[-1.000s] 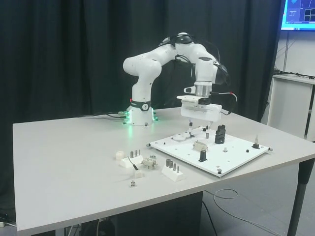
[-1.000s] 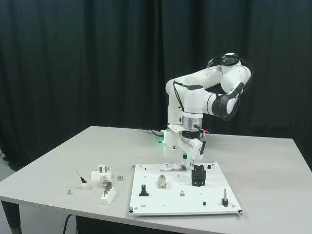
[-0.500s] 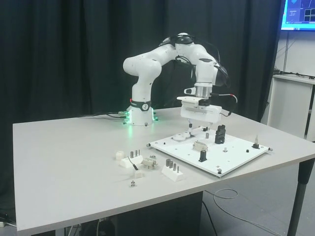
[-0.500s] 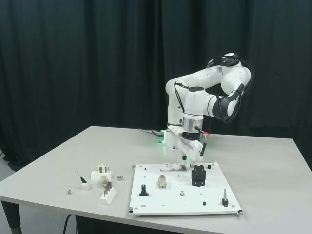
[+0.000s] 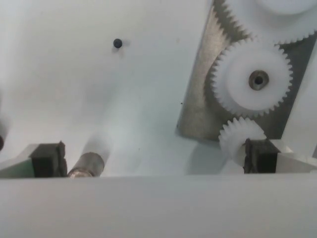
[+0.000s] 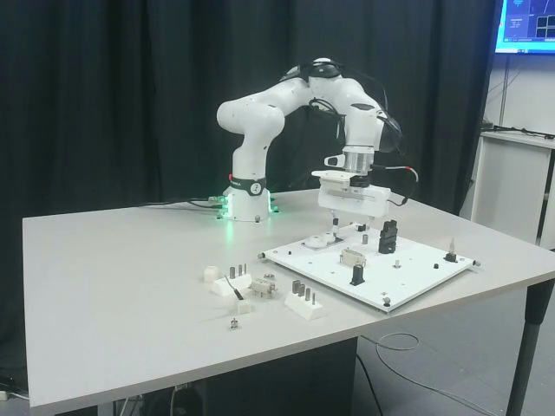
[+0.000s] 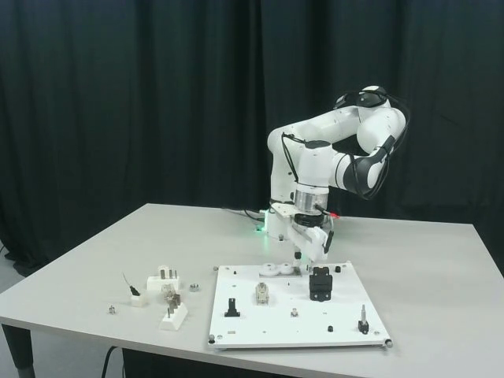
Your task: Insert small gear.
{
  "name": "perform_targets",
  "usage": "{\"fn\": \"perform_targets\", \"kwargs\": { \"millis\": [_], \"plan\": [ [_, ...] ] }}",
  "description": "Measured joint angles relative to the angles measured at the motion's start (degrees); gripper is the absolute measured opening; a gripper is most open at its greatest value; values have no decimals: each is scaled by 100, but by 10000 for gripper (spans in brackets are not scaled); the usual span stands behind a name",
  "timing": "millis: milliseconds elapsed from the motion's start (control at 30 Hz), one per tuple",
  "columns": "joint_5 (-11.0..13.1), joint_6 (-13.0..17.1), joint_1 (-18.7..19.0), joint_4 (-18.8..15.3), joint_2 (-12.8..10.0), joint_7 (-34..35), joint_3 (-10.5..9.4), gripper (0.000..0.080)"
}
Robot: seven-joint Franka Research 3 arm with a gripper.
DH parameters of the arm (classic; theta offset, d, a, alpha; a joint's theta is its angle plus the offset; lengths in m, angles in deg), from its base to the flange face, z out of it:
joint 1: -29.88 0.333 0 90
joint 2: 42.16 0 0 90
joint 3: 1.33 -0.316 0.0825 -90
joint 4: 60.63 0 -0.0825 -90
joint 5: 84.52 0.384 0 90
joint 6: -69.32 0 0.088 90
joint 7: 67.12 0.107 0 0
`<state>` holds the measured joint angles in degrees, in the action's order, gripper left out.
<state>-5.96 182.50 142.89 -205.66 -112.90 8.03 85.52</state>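
While the grey table (image 6: pixel 113 260) carries everything, the white arm (image 7: pixel 331 150) bends over the white board (image 7: pixel 268 319) lying on it. Its gripper (image 5: pixel 153 158) hangs low above the board's far edge, its black pads (image 5: pixel 47 159) spread wide, with nothing between them. On the board, a grey metal plate (image 5: pixel 198 94) holds a middle gear (image 5: pixel 253 78) meshed with a larger gear (image 5: pixel 277 20). At the plate's edge, the small gear (image 5: pixel 237 136) sits meshed against the middle gear, and one pad touches or overlaps its rim. A short metal peg (image 5: pixel 86 165) stands beside the other pad.
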Motion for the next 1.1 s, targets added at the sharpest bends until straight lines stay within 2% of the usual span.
{"fn": "perform_targets", "kwargs": {
  "millis": [1100],
  "plan": [
    [-44, 114, -71, -16, 0, 0, -37, 800]
  ]
}}
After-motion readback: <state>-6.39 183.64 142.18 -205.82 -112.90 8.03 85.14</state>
